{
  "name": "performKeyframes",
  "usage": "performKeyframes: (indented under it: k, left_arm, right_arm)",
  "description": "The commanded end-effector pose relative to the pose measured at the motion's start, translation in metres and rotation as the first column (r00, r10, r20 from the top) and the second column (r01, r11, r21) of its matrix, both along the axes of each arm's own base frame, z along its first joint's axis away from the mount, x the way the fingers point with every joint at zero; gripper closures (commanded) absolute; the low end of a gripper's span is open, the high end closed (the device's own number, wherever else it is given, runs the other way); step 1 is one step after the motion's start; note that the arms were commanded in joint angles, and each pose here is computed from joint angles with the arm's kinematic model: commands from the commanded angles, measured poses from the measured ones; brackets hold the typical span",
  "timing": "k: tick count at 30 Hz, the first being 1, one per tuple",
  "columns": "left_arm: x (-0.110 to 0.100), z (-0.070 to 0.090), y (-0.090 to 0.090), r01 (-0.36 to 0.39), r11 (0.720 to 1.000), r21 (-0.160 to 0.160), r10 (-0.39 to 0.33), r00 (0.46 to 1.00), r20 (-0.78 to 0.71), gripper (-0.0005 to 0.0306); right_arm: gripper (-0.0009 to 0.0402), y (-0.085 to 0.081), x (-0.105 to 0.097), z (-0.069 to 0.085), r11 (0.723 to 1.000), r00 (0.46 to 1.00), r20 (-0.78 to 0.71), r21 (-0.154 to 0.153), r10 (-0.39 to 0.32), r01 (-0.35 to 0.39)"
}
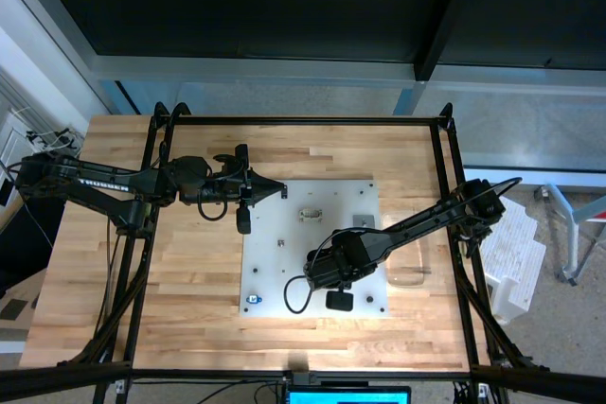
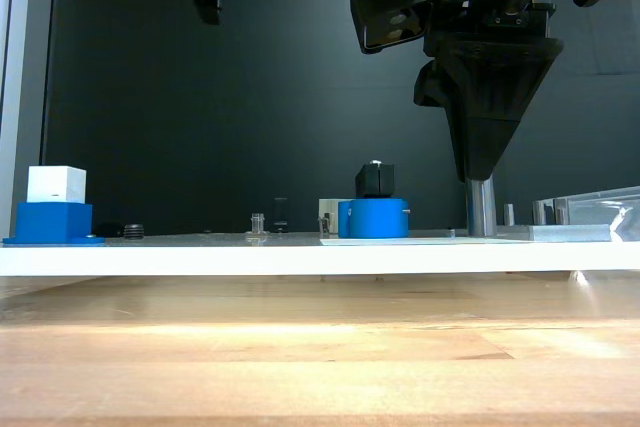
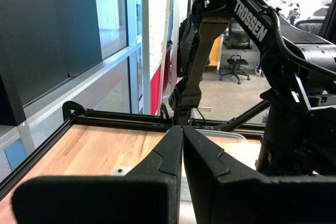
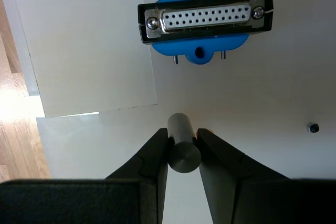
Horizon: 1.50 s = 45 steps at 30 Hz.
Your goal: Pick the 16mm cylinder and install on the taskboard
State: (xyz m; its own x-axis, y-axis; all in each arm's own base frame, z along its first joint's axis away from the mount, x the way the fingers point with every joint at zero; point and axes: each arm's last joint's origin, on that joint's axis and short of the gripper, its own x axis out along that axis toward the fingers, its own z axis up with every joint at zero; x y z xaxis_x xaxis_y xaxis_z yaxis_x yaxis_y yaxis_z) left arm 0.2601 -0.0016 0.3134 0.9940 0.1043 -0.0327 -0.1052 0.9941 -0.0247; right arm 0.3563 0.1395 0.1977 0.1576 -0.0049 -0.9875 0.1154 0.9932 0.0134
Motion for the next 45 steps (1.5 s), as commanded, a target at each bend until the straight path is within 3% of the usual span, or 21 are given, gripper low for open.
performKeyframes:
  k: [1, 45]
  left_arm:
    - [0.0001, -0.0001, 0.0, 0.0, 1.0, 0.0, 0.0, 1.0, 0.0, 0.03]
    - [0.0001, -0.0001, 0.0, 0.0, 1.0, 0.0, 0.0, 1.0, 0.0, 0.03]
  right_arm:
    - [0.0393, 0.0005, -0.0002, -0.0014, 1.0, 1.0, -0.005, 0.001, 0.002, -0.002]
    - [0.0393, 0.0031, -0.0011, -0.0005, 1.0, 1.0, 0.001, 0.004, 0.009, -0.009]
